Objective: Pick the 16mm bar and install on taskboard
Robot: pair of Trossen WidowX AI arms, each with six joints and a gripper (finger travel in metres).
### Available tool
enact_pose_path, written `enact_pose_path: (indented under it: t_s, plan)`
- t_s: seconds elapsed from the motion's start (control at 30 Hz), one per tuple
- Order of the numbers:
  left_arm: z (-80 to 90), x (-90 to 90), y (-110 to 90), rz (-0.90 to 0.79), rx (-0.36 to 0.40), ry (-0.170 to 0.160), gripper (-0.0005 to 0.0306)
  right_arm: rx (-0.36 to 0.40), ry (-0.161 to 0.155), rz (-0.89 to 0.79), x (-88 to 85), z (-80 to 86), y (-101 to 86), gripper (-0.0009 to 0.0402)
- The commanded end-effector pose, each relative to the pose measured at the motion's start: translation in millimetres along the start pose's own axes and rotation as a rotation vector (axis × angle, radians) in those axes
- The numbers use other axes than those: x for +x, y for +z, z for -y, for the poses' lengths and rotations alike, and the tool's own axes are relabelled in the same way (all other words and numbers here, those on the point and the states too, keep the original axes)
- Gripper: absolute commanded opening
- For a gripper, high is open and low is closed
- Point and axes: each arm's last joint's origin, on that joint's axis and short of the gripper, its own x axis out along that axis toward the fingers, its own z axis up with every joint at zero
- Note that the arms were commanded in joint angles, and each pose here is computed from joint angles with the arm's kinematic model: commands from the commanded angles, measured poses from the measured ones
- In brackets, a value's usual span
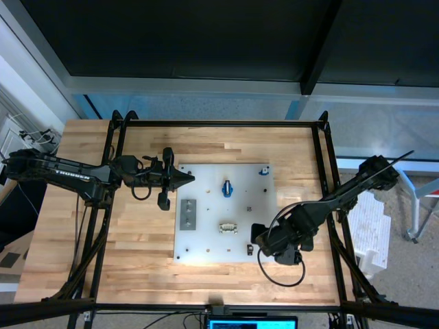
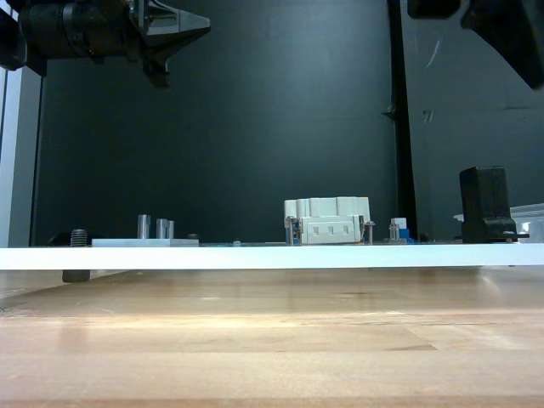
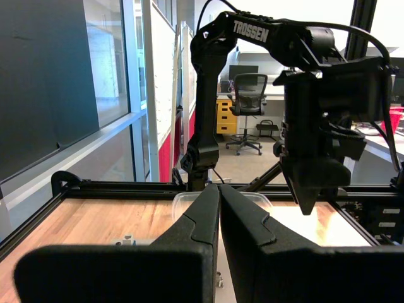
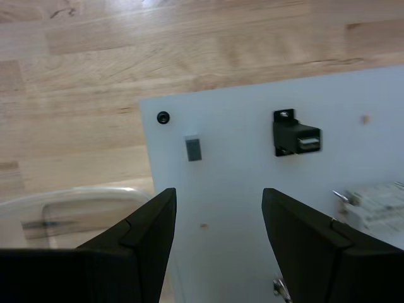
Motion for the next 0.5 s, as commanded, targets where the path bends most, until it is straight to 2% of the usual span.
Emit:
enact_pose_path:
  t_s: [0.03, 0.1, 0.27, 0.4, 0.5]
  plan:
    - [-0.1, 0.1, 0.1, 0.0, 0.0, 0.0, 0.0, 0.027, -0.032, 0.018, -9.2, 1.7, -7.4, 0.0188]
    - [0.0, 0.1, 0.0, 0.0, 0.0, 0.0, 0.0, 0.077, -0.052, 0.028, -14.5, 3.8, -13.0, 0.0188]
    - [-0.1, 0.1, 0.1, 0.0, 0.0, 0.0, 0.0, 0.255, -0.104, 0.056, -25.1, 12.0, -28.9, 0.0188]
    - [-0.1, 0.1, 0.1, 0.0, 0.0, 0.0, 0.0, 0.371, -0.157, 0.088, -33.2, 19.0, -40.7, 0.0188]
    - [0.0, 0.1, 0.1, 0.0, 0.0, 0.0, 0.0, 0.456, -0.209, 0.12, -39.8, 24.2, -51.3, 0.0188]
